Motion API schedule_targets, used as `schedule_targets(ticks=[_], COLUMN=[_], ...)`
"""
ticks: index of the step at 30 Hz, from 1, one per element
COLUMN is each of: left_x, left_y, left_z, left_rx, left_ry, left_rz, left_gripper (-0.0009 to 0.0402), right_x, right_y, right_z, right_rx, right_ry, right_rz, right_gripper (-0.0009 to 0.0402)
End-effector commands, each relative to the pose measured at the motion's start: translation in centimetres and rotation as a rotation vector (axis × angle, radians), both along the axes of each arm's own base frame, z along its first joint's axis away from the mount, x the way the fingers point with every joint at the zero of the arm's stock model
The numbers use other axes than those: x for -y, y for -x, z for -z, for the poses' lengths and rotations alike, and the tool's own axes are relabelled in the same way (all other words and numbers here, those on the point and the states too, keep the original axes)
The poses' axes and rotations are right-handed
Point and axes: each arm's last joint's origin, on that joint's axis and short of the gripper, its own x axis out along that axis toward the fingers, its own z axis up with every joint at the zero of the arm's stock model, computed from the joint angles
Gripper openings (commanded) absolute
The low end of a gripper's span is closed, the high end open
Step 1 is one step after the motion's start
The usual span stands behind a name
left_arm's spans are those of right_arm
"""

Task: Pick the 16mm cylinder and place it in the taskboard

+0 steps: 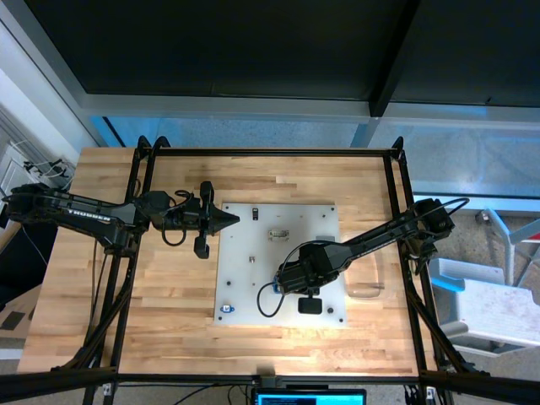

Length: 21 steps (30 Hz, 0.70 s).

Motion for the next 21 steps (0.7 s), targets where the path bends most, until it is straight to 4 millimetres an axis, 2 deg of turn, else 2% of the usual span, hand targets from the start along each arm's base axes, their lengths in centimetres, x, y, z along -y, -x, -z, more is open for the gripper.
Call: schedule_targets(ticks=[1,21], left_x=[0.0,-0.01], left_y=[-0.01,-0.01], left_z=[0.01,0.01], left_rx=[0.0,0.0], left_ry=[0.0,0.0], left_rz=[0.0,0.0], left_gripper=[0.0,0.0], right_x=[0.02,0.0], right_y=[-0.02,0.05], right_z=[0.05,0.97], right_rx=[0.005,0.02], right_ry=[0.01,0.002], right_rz=[-0.001,0.001], right_gripper=[0.0025,0.0025])
